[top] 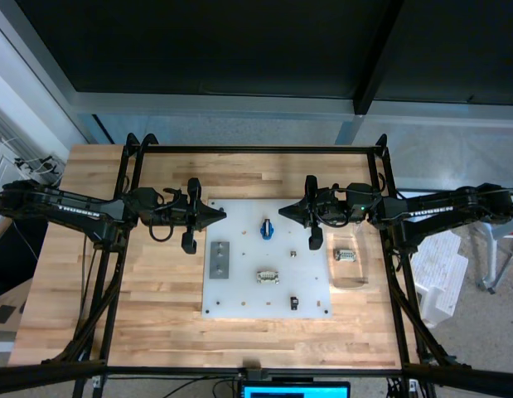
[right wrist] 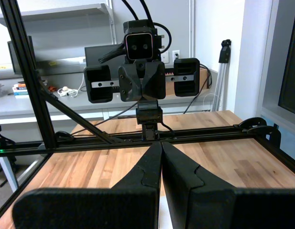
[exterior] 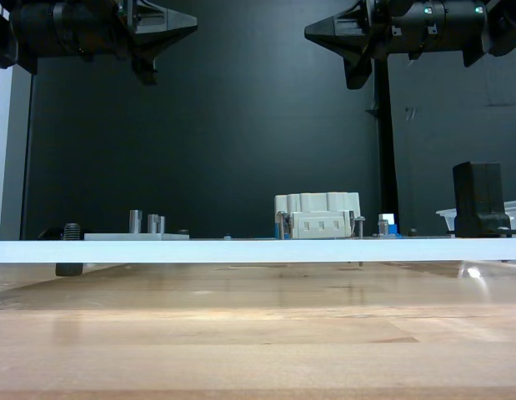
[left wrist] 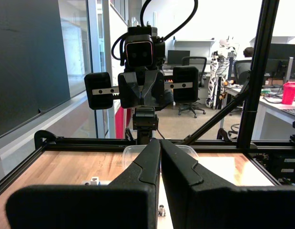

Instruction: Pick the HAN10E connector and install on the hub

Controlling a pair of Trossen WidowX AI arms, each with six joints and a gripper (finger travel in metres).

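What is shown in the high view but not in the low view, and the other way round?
Only the high view: the HAN10E connector in a clear tray, right of the white board. Only the low view: the side face of the hub and the open space above it. Both: the hub, the grey metal block, and the left tool and right tool, shut, tips facing, high over the board.

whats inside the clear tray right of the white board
The HAN10E connector lies in the clear tray; the tray floor under it is hidden. Left gripper and right gripper hover shut above the far edge of the white board.
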